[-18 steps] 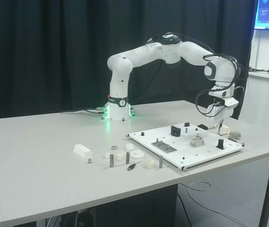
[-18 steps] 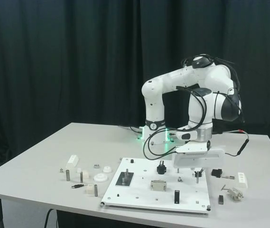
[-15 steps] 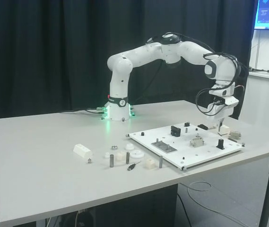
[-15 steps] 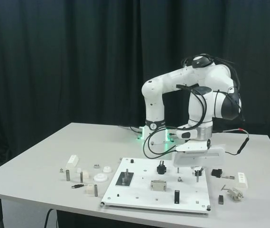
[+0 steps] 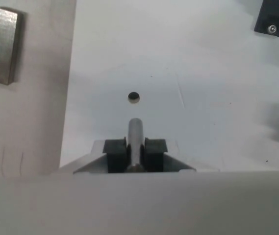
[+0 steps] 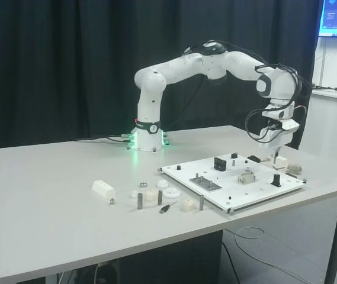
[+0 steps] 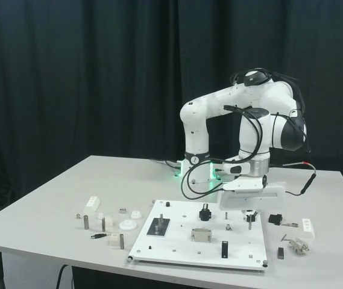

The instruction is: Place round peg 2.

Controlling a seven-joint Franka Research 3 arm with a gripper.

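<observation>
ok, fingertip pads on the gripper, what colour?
Black. The fingertips show best in the wrist view, either side of the grey round peg.

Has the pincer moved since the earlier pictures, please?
Yes. In both room views the pincer has risen, leaving a wider gap above the white board. It is shut on the peg.

The white arm point(image 6: 215, 64) stands on its base near the back edge of the table, where green lights glow. It goes straight up, bends at the top, and reaches far over toward the right end of the table. There it turns down, so the wrist points at the table. The gripper point(image 5: 135, 149) hangs low over the board. Its two black fingers point(image 5: 114, 152) are pressed tight on a peg point(image 5: 135, 139), which sticks out past the tips.
</observation>
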